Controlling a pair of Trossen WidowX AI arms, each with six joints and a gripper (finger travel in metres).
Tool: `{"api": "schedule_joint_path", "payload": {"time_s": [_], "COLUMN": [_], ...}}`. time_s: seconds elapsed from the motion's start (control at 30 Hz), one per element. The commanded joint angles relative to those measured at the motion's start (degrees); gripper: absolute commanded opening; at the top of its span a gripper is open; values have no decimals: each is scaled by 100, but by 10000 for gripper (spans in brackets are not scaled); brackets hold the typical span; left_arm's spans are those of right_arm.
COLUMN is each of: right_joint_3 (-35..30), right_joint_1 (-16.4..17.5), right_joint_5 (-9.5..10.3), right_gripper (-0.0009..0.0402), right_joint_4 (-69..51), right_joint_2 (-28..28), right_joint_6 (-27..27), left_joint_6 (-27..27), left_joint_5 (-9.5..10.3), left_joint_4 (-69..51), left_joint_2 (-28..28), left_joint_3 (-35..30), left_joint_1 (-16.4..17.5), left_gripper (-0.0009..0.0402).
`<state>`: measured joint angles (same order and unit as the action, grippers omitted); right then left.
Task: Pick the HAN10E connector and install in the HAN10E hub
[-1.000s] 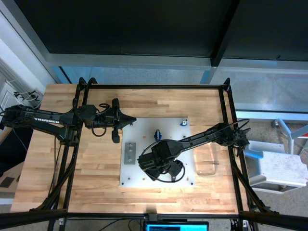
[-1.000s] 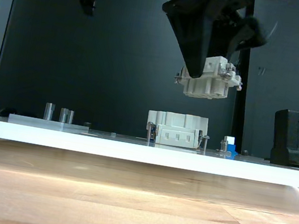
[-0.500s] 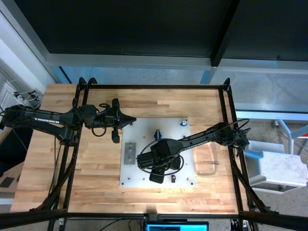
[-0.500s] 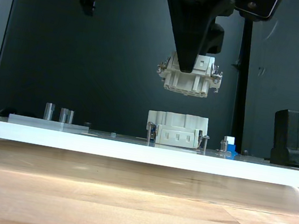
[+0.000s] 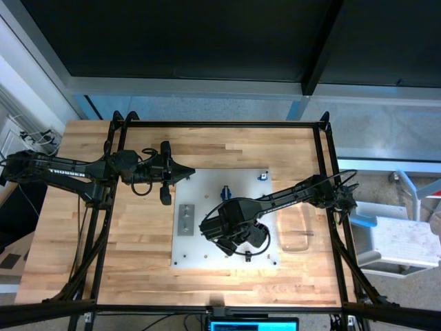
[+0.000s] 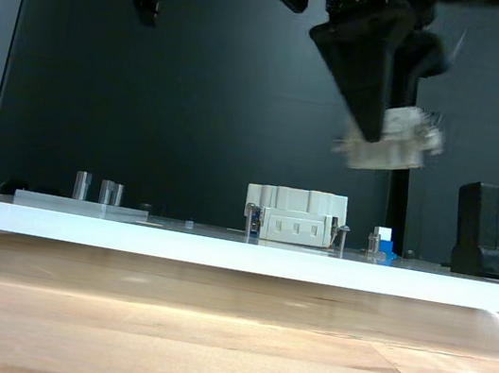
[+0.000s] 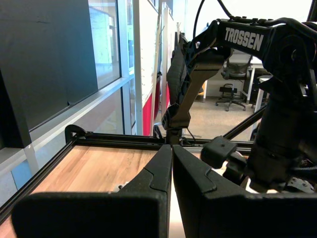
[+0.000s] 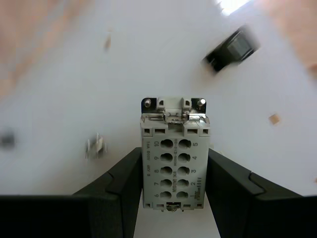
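High view: the left gripper [image 5: 186, 172] hangs over the wooden table [image 5: 83, 234] just off the far left corner of the white plate [image 5: 200, 256], well apart from the work. The right gripper [image 5: 238, 231] is over the middle of the plate, beside the grey metal block [image 5: 187, 219] and nearer than the blue part [image 5: 225, 192]; its arm hides what it carries.

Low view: the HAN10E connector [image 6: 393, 142] is in the air, pinched under the right gripper's tip, blurred and a little tilted. It sits well above the HAN10E hub [image 6: 295, 215] and off to the hub's right (not over it), between the hub and the black block [image 6: 486, 231]. The hub stands alone on the plate.

Left wrist view: the left gripper's 2 fingers [image 7: 153, 173] are pressed together with nothing between them.

Right wrist view: the right gripper's 2 fingers [image 8: 121, 186] are clamped on the long sides of the connector, whose face shows 2 columns of numbered holes. The plate lies blurred beyond it.
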<state>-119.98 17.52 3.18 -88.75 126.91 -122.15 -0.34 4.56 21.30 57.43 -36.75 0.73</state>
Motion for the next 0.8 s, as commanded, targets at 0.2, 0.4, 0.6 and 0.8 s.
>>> {"api": "schedule_joint_path", "payload": {"time_s": [0.2, 0.4, 0.6, 0.8], "right_joint_3": [-2, -2, -2, -2], "right_joint_1": [22, 13, -2, -2], "right_joint_5": [-638, -654, -658, -662], "right_gripper": [0, 0, 0, 0], "right_joint_4": [37, 415, 793, 837], "right_joint_2": [-72, -37, -4, -4], "right_joint_6": [-1657, -2524, -2785, -2966], "left_joint_6": [0, 0, 0, 0], "left_joint_5": [-2, -2, -2, -2], "left_joint_4": [0, 0, 0, 0], "left_joint_2": [2, 2, 2, 2], "left_joint_3": [0, 0, 0, 0], "left_joint_1": [2, 0, 2, 2], "left_gripper": [0, 0, 0, 0]}}
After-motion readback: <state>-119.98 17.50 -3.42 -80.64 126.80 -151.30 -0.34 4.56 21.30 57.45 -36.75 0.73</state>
